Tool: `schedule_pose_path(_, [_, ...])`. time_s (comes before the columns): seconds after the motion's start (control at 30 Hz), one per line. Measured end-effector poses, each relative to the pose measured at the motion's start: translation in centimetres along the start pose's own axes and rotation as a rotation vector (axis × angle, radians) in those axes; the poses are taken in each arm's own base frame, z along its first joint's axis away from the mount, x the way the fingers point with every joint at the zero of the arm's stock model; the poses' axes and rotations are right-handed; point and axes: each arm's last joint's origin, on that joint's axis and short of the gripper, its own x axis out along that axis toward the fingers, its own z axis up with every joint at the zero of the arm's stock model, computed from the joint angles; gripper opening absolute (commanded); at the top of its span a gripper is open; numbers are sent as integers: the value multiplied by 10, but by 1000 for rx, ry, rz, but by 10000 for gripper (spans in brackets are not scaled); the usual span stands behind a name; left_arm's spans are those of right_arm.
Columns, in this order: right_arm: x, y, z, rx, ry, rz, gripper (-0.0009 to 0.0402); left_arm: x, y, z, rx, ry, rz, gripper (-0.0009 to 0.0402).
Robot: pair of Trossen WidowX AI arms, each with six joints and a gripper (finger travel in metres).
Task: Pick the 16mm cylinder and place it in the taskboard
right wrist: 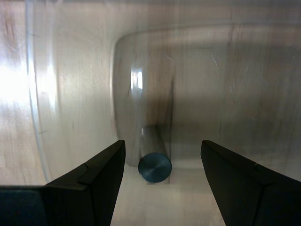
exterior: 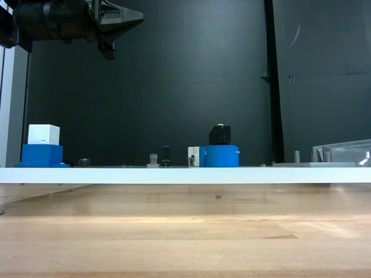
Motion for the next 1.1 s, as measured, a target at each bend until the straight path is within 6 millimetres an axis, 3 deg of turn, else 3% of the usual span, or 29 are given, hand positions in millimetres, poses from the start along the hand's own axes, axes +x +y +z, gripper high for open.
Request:
schedule_pose_path(0.77, [1, 1, 0, -1, 7, 23, 101, 0, 0, 0, 0, 0, 0, 0])
schedule_pose_path(1.1, [1, 2, 0, -1, 3, 26, 69, 0, 0, 0, 0, 0, 0, 0])
